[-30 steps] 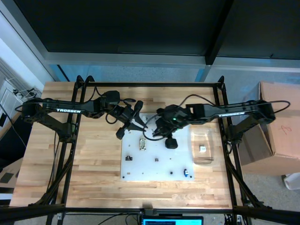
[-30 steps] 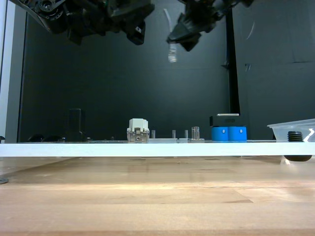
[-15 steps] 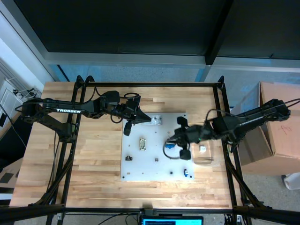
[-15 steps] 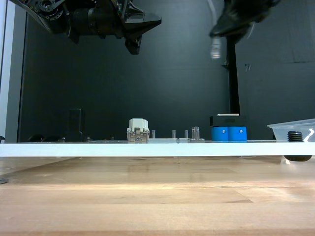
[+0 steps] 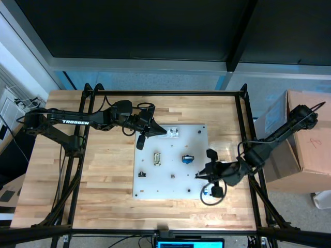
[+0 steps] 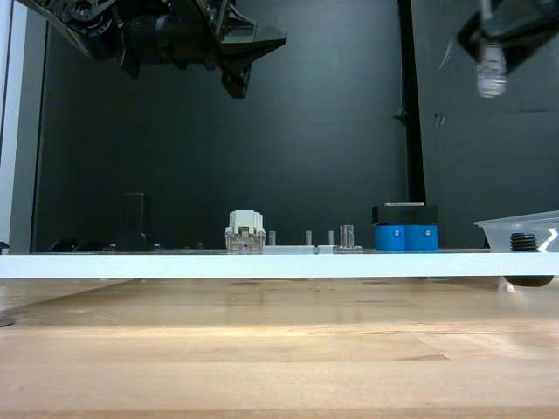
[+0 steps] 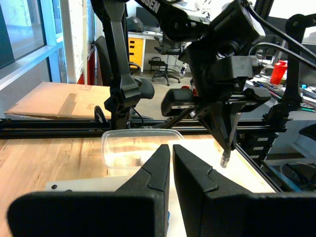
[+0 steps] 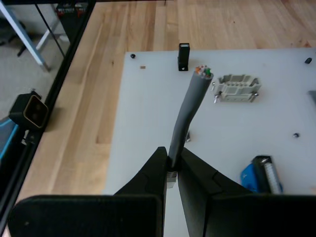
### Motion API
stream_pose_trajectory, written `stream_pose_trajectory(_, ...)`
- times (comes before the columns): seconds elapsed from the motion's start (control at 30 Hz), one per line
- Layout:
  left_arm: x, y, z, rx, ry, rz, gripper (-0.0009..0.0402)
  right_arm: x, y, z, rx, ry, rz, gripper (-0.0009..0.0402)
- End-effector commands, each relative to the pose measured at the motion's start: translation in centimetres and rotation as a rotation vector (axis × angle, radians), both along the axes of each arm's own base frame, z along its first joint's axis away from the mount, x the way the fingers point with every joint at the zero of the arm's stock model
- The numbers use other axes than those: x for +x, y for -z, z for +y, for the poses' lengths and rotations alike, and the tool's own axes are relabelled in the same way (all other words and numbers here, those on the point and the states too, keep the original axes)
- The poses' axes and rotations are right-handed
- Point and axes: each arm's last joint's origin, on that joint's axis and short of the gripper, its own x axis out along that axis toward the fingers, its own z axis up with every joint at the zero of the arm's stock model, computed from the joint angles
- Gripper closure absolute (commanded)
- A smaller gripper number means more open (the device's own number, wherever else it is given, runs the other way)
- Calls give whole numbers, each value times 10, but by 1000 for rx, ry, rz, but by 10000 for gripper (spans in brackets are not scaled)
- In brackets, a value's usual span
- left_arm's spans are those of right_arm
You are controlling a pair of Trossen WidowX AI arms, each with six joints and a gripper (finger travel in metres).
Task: Pick the RJ45 connector and install on the taskboard
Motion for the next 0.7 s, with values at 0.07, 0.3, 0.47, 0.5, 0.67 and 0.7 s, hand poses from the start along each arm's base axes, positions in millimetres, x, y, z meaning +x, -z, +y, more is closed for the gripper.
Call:
stream_pose_trajectory(0.07, 0, 0, 0, 1, 1, 0, 386, -11, 5, 11, 0, 7, -3, 393)
stream_pose_trajectory(0.3, 0, 0, 0, 1, 1, 0, 386, -20, 6, 20, 6, 15, -6, 393)
stream_pose_trajectory(0.47, 0, 0, 0, 1, 1, 0, 385, -21, 9, 23, 7, 26, -2, 393)
stream_pose_trajectory(0.5, 0, 0, 0, 1, 1, 0, 386, -22, 11, 25, 6, 20, 3, 394)
stream_pose_trajectory(0.67, 0, 0, 0, 1, 0, 0, 385, -26, 21, 35, 16, 26, 27, 393)
stream_pose_trajectory(0.7, 0, 0, 0, 1, 1, 0, 385, -27, 23, 37, 16, 26, 33, 393)
